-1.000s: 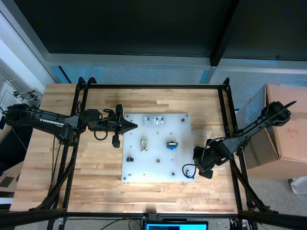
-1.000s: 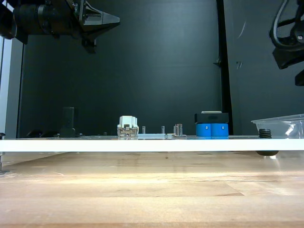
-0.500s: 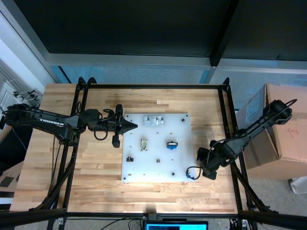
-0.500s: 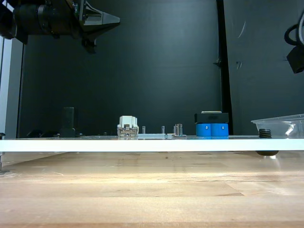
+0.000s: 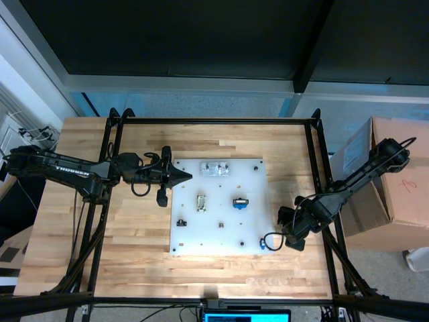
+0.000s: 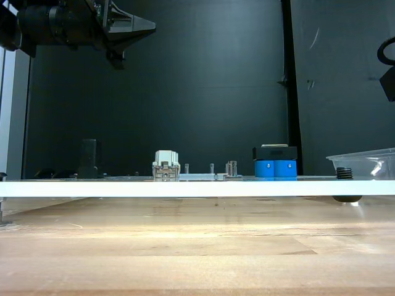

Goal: Unfasten the M12 nut and place it in the container

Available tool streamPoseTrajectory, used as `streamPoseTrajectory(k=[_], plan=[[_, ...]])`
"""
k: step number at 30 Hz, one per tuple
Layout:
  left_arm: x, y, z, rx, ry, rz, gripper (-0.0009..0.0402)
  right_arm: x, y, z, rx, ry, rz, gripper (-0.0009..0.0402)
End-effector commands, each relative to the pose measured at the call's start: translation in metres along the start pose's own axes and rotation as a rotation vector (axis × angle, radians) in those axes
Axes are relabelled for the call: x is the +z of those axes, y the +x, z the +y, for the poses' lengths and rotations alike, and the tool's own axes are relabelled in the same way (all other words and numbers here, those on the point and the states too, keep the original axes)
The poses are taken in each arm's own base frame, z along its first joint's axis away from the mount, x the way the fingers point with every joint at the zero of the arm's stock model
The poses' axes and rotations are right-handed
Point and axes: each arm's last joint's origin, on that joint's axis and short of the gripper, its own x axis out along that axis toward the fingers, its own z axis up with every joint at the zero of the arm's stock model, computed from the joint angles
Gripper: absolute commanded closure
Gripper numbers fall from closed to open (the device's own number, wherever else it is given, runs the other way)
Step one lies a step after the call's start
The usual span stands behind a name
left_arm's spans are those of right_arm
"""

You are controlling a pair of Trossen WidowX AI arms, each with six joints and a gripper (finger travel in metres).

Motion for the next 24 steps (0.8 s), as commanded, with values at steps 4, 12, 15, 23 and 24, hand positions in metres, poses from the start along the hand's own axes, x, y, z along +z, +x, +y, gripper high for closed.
streamPoseTrajectory(k=[4, 12, 15, 23, 24], plan=[[0.0, 0.0, 0.0, 0.0, 0.0, -0.001, 0.0393, -0.003, 0.006, -0.004, -0.004, 0.016, 0.002, 0.0381], [0.0, 0.0, 0.0, 0.0, 0.0, -0.001, 0.0393, -0.004, 0.016, -0.015, -0.041, 0.072, 0.022, 0.0381], [0.0, 0.0, 0.0, 0.0, 0.0, -0.001, 0.0393, -0.001, 0.018, -0.02, -0.051, 0.099, 0.025, 0.0381], [0.0, 0.0, 0.0, 0.0, 0.0, -0.001, 0.0393, -0.002, 0.021, -0.034, -0.056, 0.2, 0.023, 0.0381], [0.0, 0.0, 0.0, 0.0, 0.0, -0.001, 0.0393, -0.002, 0.021, -0.035, -0.056, 0.205, 0.022, 0.0381]])
